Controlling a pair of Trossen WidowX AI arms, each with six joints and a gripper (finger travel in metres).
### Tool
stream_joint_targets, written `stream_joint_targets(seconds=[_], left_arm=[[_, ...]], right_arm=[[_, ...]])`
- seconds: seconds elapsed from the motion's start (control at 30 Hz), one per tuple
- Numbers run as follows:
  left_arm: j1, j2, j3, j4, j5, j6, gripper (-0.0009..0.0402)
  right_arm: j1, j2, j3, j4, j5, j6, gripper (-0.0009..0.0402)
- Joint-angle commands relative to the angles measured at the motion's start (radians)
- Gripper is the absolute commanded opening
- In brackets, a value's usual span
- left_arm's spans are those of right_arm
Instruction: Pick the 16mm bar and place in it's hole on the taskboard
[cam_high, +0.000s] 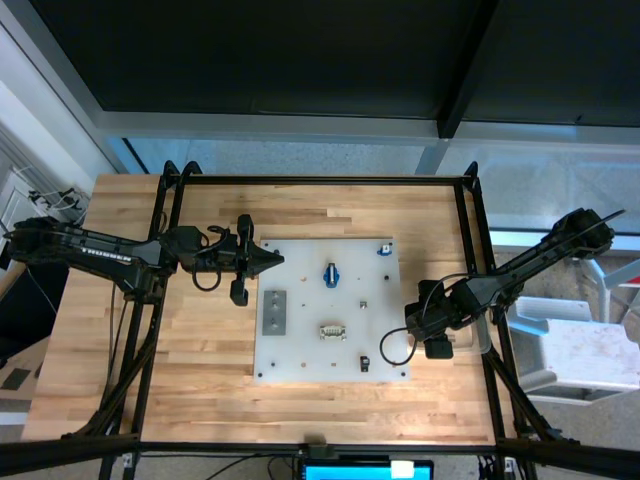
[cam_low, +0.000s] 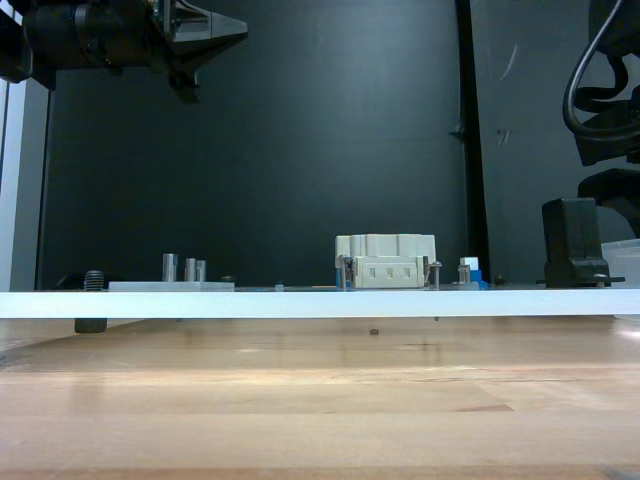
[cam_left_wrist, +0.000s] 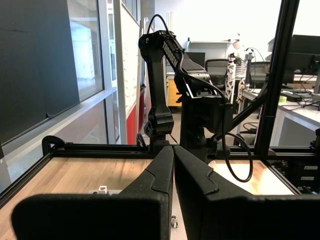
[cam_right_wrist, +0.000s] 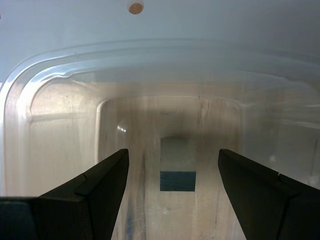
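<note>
Right end effector (cam_right_wrist: 172, 152): spread wide, pinching nothing, fingers (cam_right_wrist: 100, 185) well apart. Pointed down into a clear plastic bin (cam_right_wrist: 60, 100). Under the gap, on the bin floor: a grey block-like piece, taken as the 16mm bar (cam_right_wrist: 177, 162). Lying free, touched by neither finger, clear of its seat. Upright or on its side: cannot tell.

High view: right end effector (cam_high: 437, 345) just off the right edge of the white task board (cam_high: 300, 350), with the bin (cam_high: 480, 335) beside it on the wooden surface (cam_high: 150, 380). Low view: right end effector (cam_low: 575, 245) at the far right, down near board level.

Left end effector (cam_left_wrist: 173, 150): pressed together, tips touching, holding nothing. High view: left end effector (cam_high: 262, 258) over the board's left edge toward the far corner, pointing right. Low view: left end effector (cam_low: 215, 30) well above the board, far from the bar.

On the board:
- grey plate (cam_high: 274, 310) with short metal pegs, near the left edge; pegs upright in the low view
- blue part (cam_high: 331, 273) toward the far side
- beige connector (cam_high: 332, 331) mid-board, also in the low view (cam_low: 385, 262)
- small black part (cam_high: 366, 362) toward the near right corner
</note>
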Motion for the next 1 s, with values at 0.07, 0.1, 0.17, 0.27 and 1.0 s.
stream_joint_targets(seconds=[0.07,0.1,0.17,0.27,1.0], left_arm=[[0.0,0.0,0.0,0.0,0.0,0.0,0.0],[0.0,0.0,0.0,0.0,0.0,0.0,0.0],[0.0,0.0,0.0,0.0,0.0,0.0,0.0],[0.0,0.0,0.0,0.0,0.0,0.0,0.0],[0.0,0.0,0.0,0.0,0.0,0.0,0.0]], right_arm=[[-0.003,0.0,-0.002,0.003,0.0,0.001,0.0236],[-0.003,0.0,-0.002,0.003,0.0,0.0,0.0228],[-0.004,0.0,-0.004,0.005,0.0,-0.003,0.021],[-0.004,0.0,-0.01,0.01,0.0,-0.005,0.0182],[-0.006,0.0,-0.013,0.013,-0.008,-0.006,0.0022]])
